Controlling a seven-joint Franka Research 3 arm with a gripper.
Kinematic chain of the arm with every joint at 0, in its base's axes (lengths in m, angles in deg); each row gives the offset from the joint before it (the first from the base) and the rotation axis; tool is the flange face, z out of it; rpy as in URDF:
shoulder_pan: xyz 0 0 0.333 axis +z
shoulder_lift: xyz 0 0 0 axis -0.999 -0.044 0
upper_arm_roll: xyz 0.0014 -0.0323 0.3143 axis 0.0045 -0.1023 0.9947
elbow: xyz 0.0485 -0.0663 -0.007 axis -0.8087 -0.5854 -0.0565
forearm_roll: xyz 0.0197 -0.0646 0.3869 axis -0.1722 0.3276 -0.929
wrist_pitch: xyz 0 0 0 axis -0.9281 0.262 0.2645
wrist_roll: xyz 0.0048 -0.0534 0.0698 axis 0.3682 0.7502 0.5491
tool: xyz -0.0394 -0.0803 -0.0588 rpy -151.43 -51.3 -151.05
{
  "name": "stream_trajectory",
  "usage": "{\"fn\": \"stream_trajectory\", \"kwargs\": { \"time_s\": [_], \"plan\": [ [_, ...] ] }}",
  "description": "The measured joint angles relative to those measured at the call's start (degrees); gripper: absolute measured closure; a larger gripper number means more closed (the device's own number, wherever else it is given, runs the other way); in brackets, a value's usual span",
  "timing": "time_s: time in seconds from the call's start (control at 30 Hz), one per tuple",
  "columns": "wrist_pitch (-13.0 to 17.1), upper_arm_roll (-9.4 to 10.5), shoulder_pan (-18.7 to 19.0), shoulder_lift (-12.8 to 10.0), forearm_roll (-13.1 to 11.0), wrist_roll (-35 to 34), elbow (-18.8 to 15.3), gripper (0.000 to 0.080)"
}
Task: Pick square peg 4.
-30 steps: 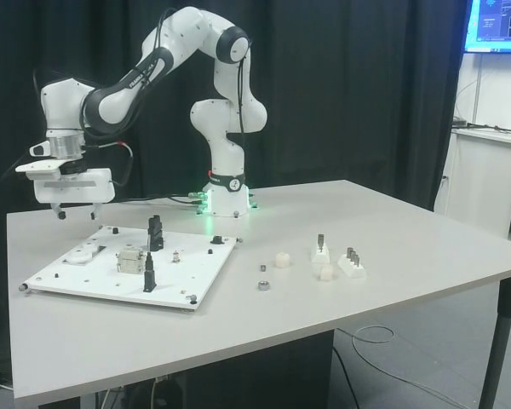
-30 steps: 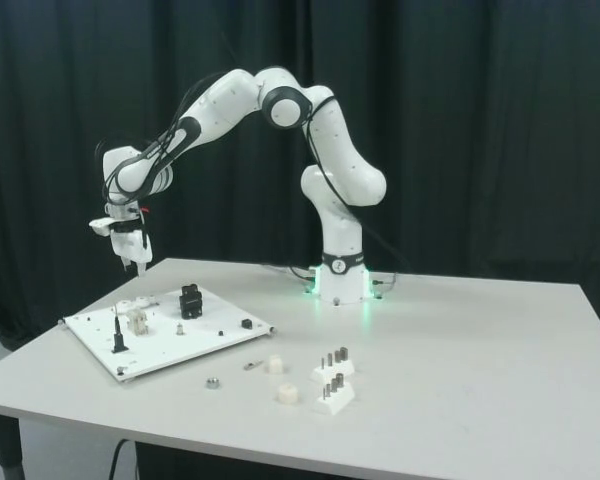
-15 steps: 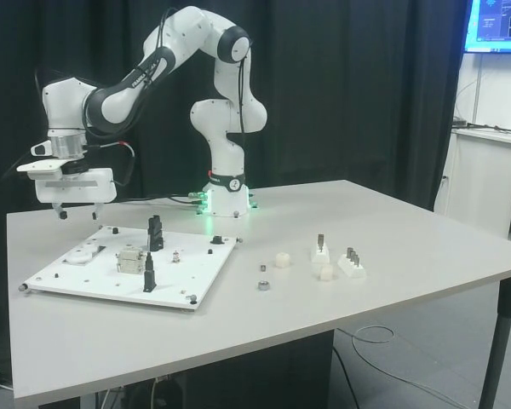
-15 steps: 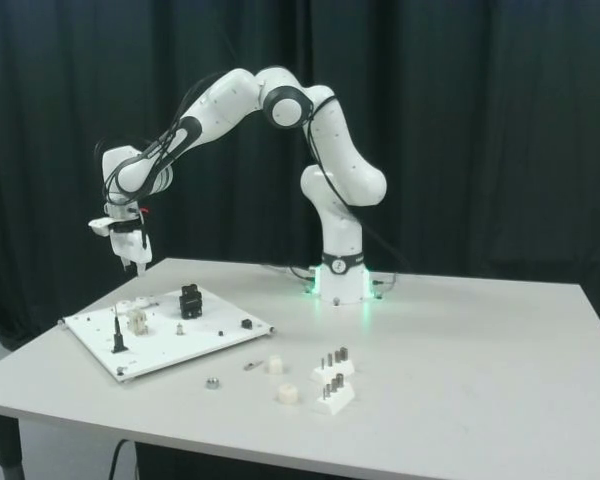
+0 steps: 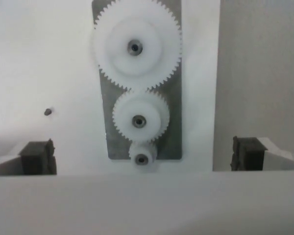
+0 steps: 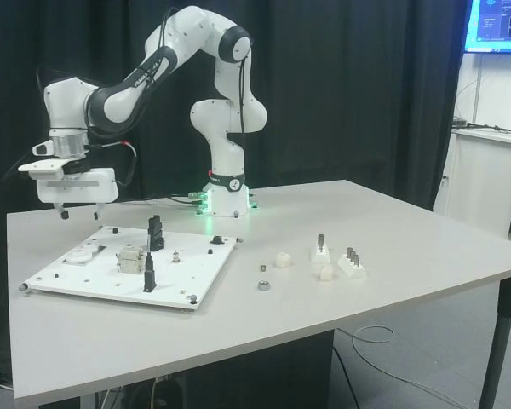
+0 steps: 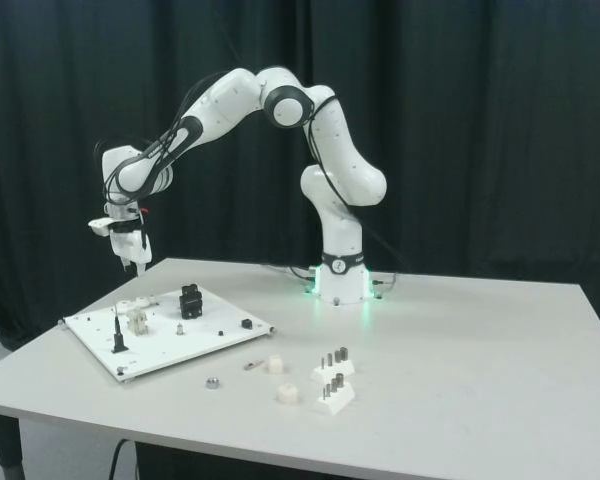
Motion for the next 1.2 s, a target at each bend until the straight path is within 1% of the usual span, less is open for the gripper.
{"fn": "stream_trajectory", "kwargs": {
  "time_s": [0.47,0.93,1.2],
  "plan": [
    [-0.6,0.00,1.2,1.2,0.0,-1.5,0.2,0.0003],
    [-2.4,0.00,2.7,2.8,0.0,-3.2,1.9,0.0003],
    [-4.1,-0.01,3.9,3.8,0.8,-5.1,3.0,0.0003]
  ]
}}
